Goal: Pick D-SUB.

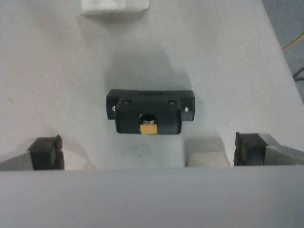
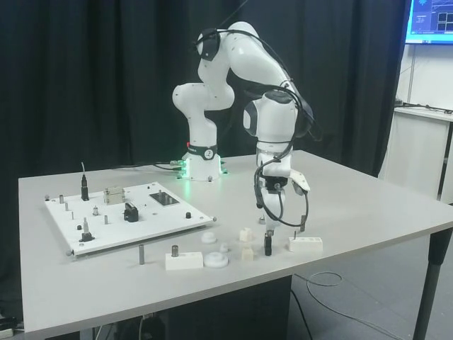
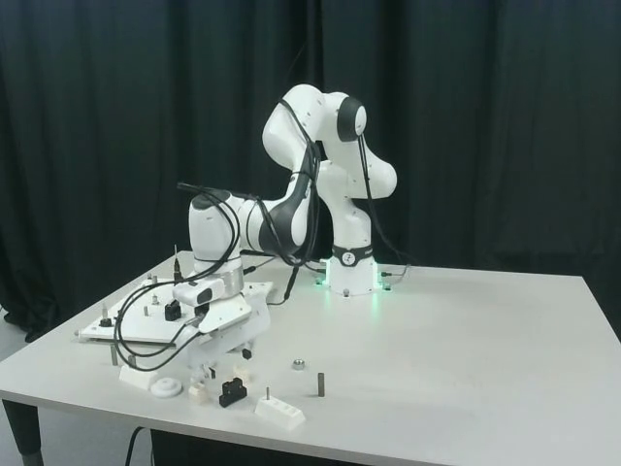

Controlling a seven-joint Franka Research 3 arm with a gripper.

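Lying flat on the table (image 1: pixel 57 71), D-SUB (image 1: pixel 149 112); directly above, gripper (image 1: pixel 147 151), fingers wide apart either side.

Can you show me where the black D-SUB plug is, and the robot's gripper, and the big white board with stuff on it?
D-SUB (image 1: pixel 149 112): wrist view, middle of its black body.
gripper (image 1: pixel 147 151): wrist view, midway between fingertips.
white board (image 2: pixel 152 212): first room view, bare patch.
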